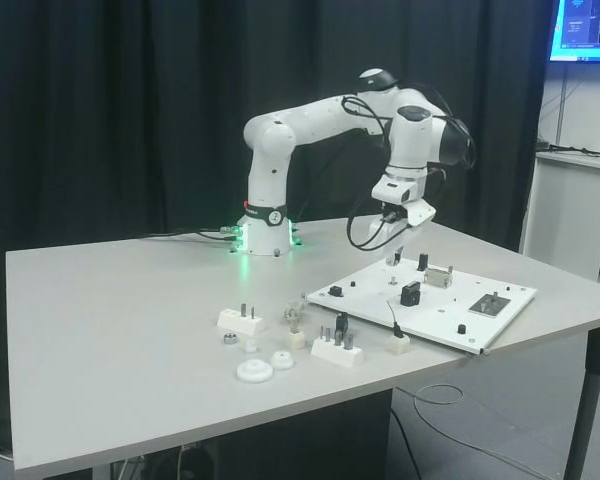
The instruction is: Insert BNC.
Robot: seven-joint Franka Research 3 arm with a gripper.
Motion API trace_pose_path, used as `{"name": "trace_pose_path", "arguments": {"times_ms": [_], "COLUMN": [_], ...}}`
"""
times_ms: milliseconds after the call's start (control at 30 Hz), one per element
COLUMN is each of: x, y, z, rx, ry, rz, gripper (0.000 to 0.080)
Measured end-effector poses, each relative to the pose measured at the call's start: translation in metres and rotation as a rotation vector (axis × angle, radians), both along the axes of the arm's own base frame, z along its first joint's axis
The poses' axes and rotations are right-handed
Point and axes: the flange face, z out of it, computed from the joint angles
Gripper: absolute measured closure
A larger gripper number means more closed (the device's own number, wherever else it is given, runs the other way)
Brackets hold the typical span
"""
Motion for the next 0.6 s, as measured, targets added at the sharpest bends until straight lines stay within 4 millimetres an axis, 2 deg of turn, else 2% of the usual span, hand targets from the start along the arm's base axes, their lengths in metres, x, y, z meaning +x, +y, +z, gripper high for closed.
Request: {"name": "trace_pose_path", "arguments": {"times_ms": [600], "x": [-0.036], "y": [0.024], "z": [-0.011], "rx": [-0.014], "ry": [-0.038], "rz": [0.026], "gripper": [0.0676]}}
